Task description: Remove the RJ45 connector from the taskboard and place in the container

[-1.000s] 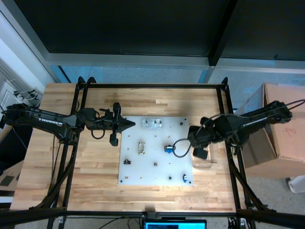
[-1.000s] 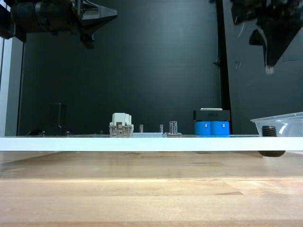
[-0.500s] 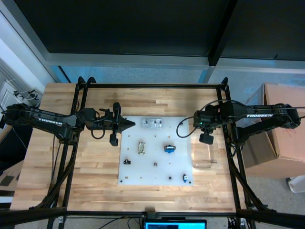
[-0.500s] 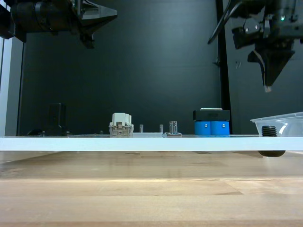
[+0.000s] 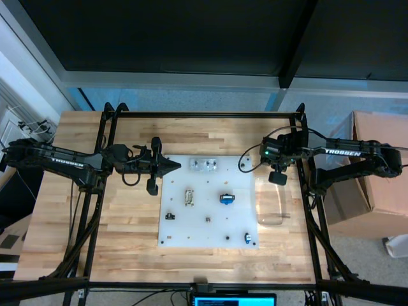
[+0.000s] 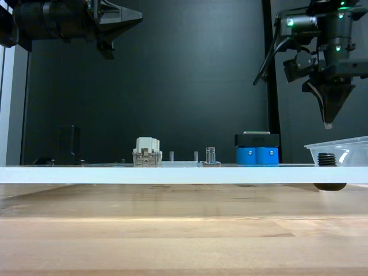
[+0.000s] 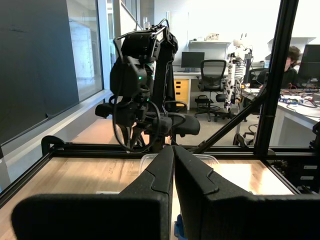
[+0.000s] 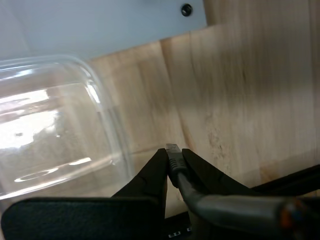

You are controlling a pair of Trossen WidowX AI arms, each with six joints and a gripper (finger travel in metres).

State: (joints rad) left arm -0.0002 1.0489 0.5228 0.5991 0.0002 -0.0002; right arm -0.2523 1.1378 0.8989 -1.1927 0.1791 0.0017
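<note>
On the wooden table (image 5: 127, 255) lies the white taskboard (image 5: 197, 233), with a blue block (image 5: 225, 198) standing on it toward its right side. Over the board's left edge the left arm (image 5: 57, 159) reaches inward, held high and level. The right arm (image 5: 357, 153) reaches in from the opposite side, bent so its wrist points down. Just beside the board's right edge sits the clear plastic container (image 5: 272, 207). The left gripper (image 7: 173, 148) hangs well above the board, its fingers pressed together with nothing between them. The right gripper (image 6: 328, 122) hangs above the container's far end, apart from its rim, near the wood beside it. Its fingers pinch the RJ45 connector (image 8: 172, 149), which is clear of the board. The plug's tip pokes out past the fingertips, and its grey cable (image 8: 225, 207) trails back along the gripper.
</note>
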